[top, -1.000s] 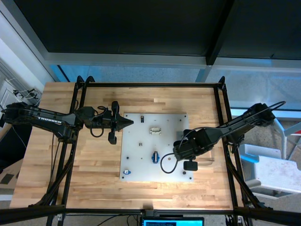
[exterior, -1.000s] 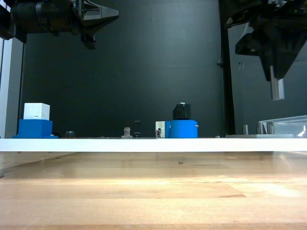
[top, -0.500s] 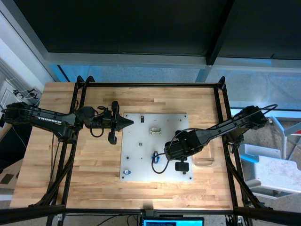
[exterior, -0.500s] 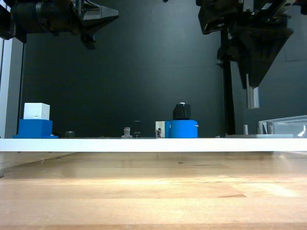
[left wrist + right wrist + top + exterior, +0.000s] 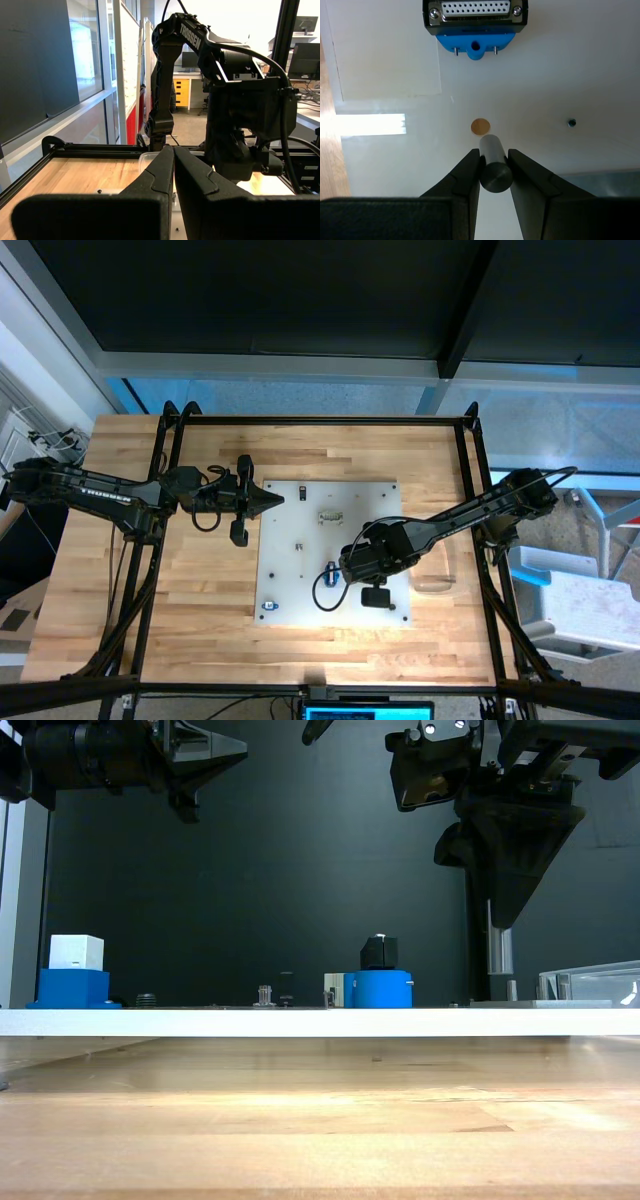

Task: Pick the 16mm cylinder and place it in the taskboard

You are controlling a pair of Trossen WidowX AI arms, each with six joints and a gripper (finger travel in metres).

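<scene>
16mm cylinder (image 5: 498,951), silvery-grey, upright in right pincer (image 5: 493,156) over taskboard (image 5: 285,575); left pincer (image 5: 275,499) raised.

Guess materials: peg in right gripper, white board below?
Short silvery-grey cylinder, clamped in right gripper: likely metal, satin sheen. Flat white square board below: smooth, glare patch; plastic or painted, unclear. Left gripper sits shut at its left edge.

The right gripper (image 5: 493,157), clamped on the 16mm cylinder (image 5: 495,167), hangs over the taskboard (image 5: 545,75) with open air under the peg. A bare round hole (image 5: 480,126) lies just ahead. The blue fitting (image 5: 475,44) stands farther on, and the clear tray (image 5: 600,982) seems well apart to the right. The left gripper (image 5: 272,499), fingers together, sits high at the board's left edge.
</scene>
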